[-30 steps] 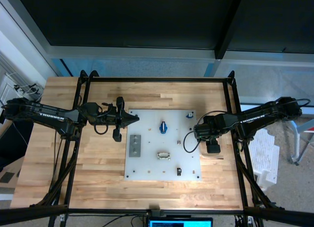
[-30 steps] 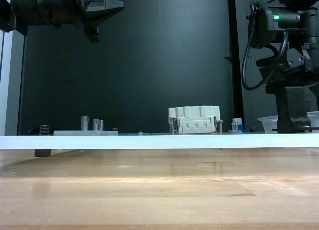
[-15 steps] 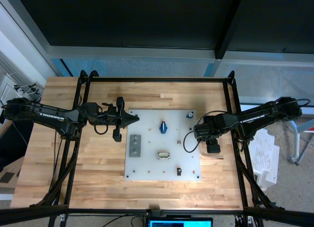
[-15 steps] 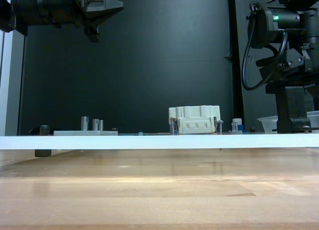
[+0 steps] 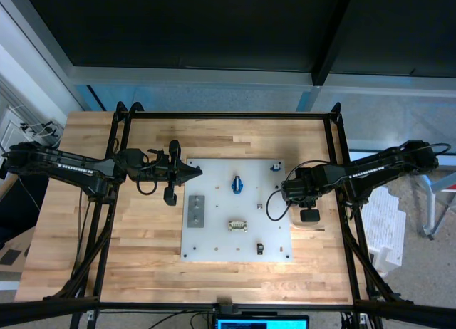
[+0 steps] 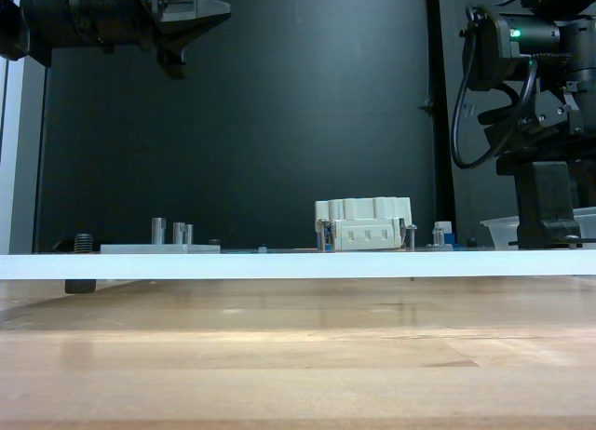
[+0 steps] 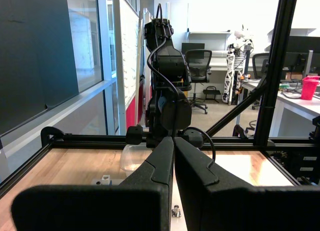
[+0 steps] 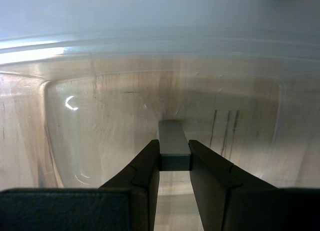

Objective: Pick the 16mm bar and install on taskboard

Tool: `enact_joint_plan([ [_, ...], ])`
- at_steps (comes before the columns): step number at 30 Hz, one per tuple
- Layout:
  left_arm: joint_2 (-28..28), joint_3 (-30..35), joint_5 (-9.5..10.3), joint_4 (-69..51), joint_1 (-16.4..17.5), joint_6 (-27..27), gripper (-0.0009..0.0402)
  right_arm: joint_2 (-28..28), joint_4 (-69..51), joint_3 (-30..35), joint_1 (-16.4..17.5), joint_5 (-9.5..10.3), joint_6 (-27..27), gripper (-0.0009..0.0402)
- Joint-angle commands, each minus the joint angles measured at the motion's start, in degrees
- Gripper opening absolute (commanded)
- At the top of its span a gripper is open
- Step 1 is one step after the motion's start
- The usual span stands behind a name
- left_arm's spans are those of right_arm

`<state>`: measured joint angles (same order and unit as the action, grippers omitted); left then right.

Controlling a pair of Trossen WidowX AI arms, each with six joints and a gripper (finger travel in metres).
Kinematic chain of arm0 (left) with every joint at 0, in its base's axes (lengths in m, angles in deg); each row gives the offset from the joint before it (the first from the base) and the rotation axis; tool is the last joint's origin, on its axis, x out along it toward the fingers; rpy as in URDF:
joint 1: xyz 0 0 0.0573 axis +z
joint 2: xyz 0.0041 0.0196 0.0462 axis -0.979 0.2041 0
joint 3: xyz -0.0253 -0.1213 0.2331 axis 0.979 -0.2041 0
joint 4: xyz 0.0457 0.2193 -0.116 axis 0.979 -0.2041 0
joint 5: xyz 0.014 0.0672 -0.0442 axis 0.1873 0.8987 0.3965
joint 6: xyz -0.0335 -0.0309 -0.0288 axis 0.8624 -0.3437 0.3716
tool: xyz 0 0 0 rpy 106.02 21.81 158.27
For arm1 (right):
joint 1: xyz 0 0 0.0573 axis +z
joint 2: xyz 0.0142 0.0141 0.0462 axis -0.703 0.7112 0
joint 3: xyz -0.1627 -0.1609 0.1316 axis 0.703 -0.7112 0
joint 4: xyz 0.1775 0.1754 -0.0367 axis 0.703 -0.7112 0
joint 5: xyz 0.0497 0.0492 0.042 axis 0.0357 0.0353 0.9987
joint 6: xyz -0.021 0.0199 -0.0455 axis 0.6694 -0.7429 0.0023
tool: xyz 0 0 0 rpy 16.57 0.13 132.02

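We see the right pincer (image 8: 174, 150) lowered into the clear plastic tray (image 8: 90, 121), its fingers (image 8: 146, 166) clenched on the 16mm bar (image 8: 173, 135). The bar is a short grey piece that juts past the fingertips above the tray floor; we cannot tell whether it touches that floor. From above, the right pincer (image 5: 308, 215) points downward just beside the right edge of the taskboard (image 5: 214, 247), which lies flat on the wooden surface (image 5: 135, 236). From the surface's level the same pincer (image 6: 548, 233) stands upright with its tips inside the tray (image 6: 499, 229). The left pincer (image 7: 173, 141) is clenched on nothing, its two fingers pressed together. It hangs high and level over the far left corner of the board (image 5: 197, 171), well apart from the bar. On the board we note the grey two-hole block (image 5: 195, 211) near the left edge and the blue piece (image 5: 237, 184) towards the far side. The silver connector (image 5: 238, 226) sits near the middle, and a small black part (image 5: 261, 248) lies near the front right.
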<state>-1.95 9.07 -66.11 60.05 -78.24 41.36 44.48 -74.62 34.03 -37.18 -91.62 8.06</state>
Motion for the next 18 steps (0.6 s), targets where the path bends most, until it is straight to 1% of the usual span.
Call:
enact_joint_plan([
  [1,0.0,0.0,0.00,0.0,0.0,0.0,0.0000,0.0,0.0,0.0,0.0,-0.07,0.0,0.0044],
  [10,0.0,0.0,0.00,0.0,0.0,0.0,0.0000,-0.2,-1.4,1.0,0.0,-0.15,-0.1,0.0018],
  [14,0.0,0.0,0.00,0.0,0.0,0.0,0.0000,-1.0,-3.5,3.0,0.0,-0.11,-0.6,0.0010],
  [18,0.0,0.0,0.00,0.0,0.0,0.0,0.0000,-1.7,-7.9,6.4,0.0,-0.09,-0.6,0.0004],
])
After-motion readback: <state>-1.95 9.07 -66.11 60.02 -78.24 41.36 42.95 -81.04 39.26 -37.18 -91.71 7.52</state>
